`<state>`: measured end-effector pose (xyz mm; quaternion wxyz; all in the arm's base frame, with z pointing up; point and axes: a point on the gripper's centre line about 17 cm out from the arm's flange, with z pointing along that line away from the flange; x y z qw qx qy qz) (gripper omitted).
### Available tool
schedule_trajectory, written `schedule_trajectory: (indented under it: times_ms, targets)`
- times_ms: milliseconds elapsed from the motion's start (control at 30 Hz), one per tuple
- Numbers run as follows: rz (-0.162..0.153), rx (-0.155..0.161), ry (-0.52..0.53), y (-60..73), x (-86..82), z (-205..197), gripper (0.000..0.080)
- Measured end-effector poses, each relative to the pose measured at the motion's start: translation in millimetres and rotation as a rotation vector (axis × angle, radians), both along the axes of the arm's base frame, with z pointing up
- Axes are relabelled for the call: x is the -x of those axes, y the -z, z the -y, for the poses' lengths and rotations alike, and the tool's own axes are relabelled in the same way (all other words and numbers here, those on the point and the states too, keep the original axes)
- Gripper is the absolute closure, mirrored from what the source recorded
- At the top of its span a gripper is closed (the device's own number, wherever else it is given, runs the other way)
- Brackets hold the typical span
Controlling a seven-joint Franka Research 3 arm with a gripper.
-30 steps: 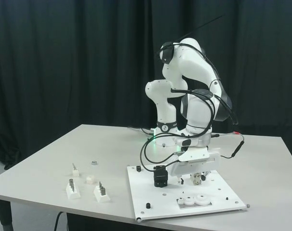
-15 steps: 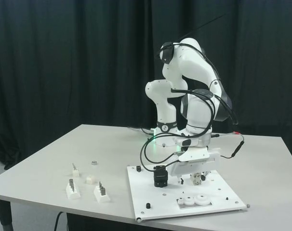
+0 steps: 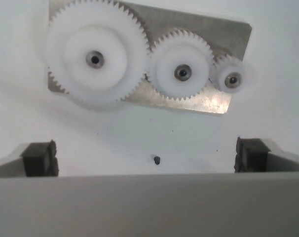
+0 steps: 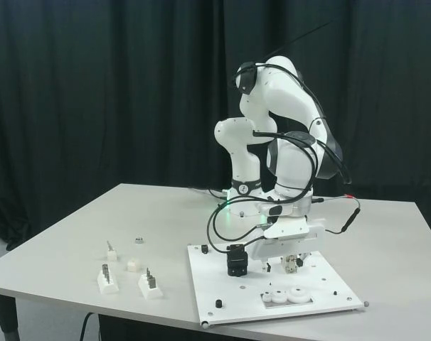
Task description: Pick Ethernet.
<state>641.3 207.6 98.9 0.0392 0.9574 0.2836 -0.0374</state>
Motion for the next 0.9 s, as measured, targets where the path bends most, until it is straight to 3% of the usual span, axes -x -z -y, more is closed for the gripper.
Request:
schedule_trajectory:
  times_ms: [267, 533, 900]
  targets:
    - [0.001, 0.008, -0.012, -0.1, -0.2, 1.1, 0.0003]
    - [-0.016, 0.017, -0.190, -0.3, 0.9, 0.6, 0.0003]
    - [-0.033, 0.020, -0.215, 0.6, 4.8, 2.2, 0.0003]
